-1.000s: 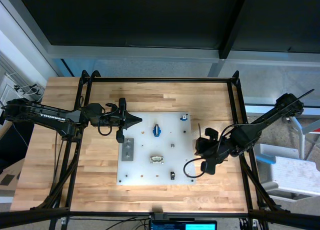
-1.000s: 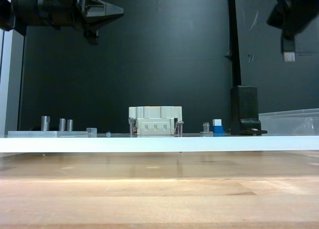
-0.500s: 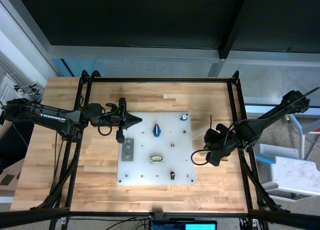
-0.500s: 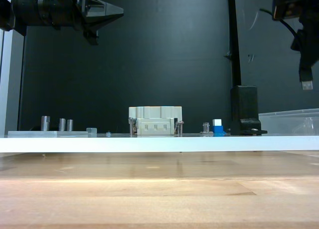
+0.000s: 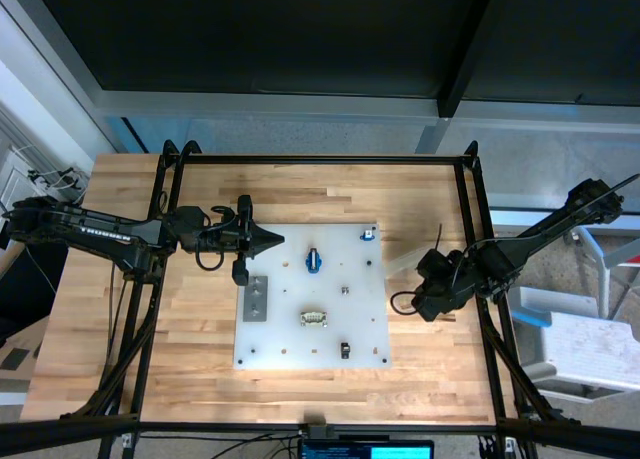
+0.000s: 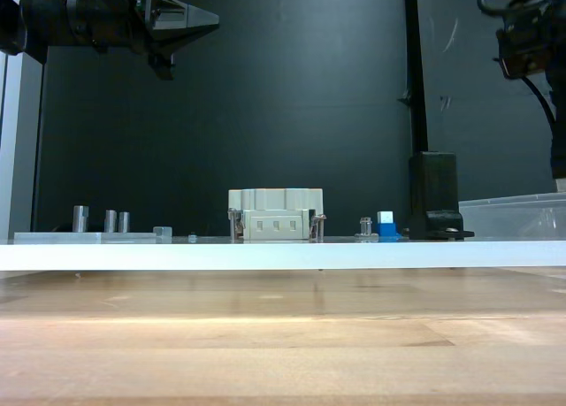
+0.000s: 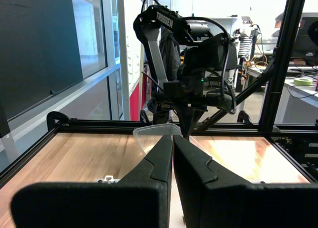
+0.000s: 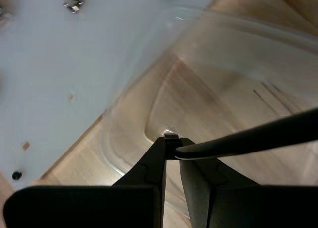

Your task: Remove the USB connector from the USB hub and place in the container

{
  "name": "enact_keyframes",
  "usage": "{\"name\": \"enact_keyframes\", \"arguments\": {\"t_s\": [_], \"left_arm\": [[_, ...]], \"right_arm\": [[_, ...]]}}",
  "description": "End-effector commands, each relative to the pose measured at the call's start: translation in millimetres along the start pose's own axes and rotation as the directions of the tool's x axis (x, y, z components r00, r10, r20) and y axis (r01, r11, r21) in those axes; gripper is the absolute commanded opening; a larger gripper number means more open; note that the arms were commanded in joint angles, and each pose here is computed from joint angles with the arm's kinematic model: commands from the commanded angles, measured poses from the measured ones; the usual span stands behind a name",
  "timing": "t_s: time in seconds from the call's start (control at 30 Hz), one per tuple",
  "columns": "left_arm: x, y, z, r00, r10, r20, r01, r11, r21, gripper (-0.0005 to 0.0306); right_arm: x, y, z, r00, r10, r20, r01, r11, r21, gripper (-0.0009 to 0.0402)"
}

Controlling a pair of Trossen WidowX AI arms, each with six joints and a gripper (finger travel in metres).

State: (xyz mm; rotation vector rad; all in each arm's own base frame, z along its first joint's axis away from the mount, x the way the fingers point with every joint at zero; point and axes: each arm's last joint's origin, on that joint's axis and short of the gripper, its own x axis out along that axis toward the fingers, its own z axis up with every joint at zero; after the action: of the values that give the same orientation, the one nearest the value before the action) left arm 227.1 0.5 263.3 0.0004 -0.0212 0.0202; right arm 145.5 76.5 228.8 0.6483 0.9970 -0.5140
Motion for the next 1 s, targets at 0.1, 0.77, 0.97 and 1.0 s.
{"name": "enact_keyframes", "arguments": {"t_s": [0.1, 0.77, 0.97, 1.0], "left_arm": [[0.1, 0.0, 0.0, 1.000, 0.000, 0.000, 0.000, 1.000, 0.000, 0.0001], [0.0, 0.0, 0.0, 1.000, 0.000, 0.000, 0.000, 1.000, 0.000, 0.0001], [0.1, 0.0, -0.1, 1.000, 0.000, 0.000, 0.000, 1.000, 0.000, 0.0001], [0.1, 0.1, -0.1, 1.000, 0.000, 0.000, 0.000, 1.000, 0.000, 0.0001]], "right_arm": [[4.5, -4.0, -2.8, 1.000, -0.016, -0.006, 0.017, 0.997, 0.072, 0.0000], [5.8, -4.7, -3.7, 1.000, -0.023, -0.014, 0.024, 0.998, 0.053, 0.0055], [5.8, -4.7, -3.6, 1.000, -0.023, -0.012, 0.023, 0.998, 0.058, 0.0109], [5.8, -4.7, -3.6, 1.000, -0.023, -0.012, 0.023, 0.998, 0.058, 0.0117]]}}
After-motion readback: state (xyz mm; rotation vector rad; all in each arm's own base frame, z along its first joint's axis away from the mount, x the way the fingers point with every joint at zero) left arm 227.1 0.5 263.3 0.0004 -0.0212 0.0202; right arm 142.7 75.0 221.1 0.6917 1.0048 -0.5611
